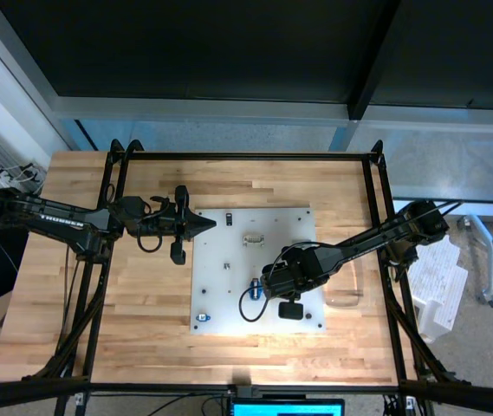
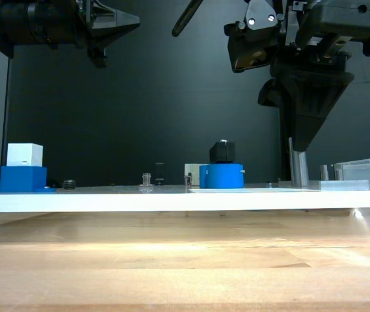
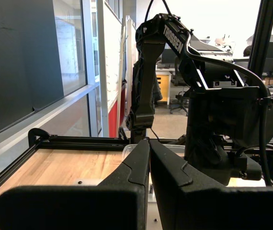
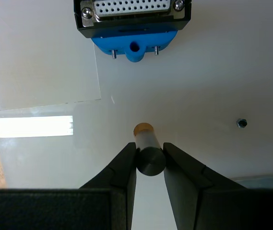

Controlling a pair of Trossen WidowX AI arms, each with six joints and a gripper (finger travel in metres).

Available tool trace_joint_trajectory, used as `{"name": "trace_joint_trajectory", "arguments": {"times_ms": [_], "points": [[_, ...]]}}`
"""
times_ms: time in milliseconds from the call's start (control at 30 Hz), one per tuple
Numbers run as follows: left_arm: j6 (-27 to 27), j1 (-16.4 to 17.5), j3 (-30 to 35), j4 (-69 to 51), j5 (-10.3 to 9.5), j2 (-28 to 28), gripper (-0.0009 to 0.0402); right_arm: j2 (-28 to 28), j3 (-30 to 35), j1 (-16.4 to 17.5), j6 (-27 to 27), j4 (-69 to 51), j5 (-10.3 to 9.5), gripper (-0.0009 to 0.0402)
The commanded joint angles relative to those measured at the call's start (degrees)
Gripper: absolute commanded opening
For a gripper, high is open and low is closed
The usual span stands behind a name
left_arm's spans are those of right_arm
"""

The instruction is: Pick the 16mm cylinder and install on the taskboard

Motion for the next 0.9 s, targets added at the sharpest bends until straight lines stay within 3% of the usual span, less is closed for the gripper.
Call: {"name": "trace_joint_trajectory", "arguments": {"times_ms": [33,900], "points": [[0.0,0.0,0.0,0.0,0.02,0.0,0.0000,0.1,-0.1,0.0,0.1,0.0,-0.07,0.0011],[0.0,0.0,0.0,0.0,0.04,0.0,0.0000,0.1,-0.1,0.0,-0.1,1.0,0.46,0.0011]]}}
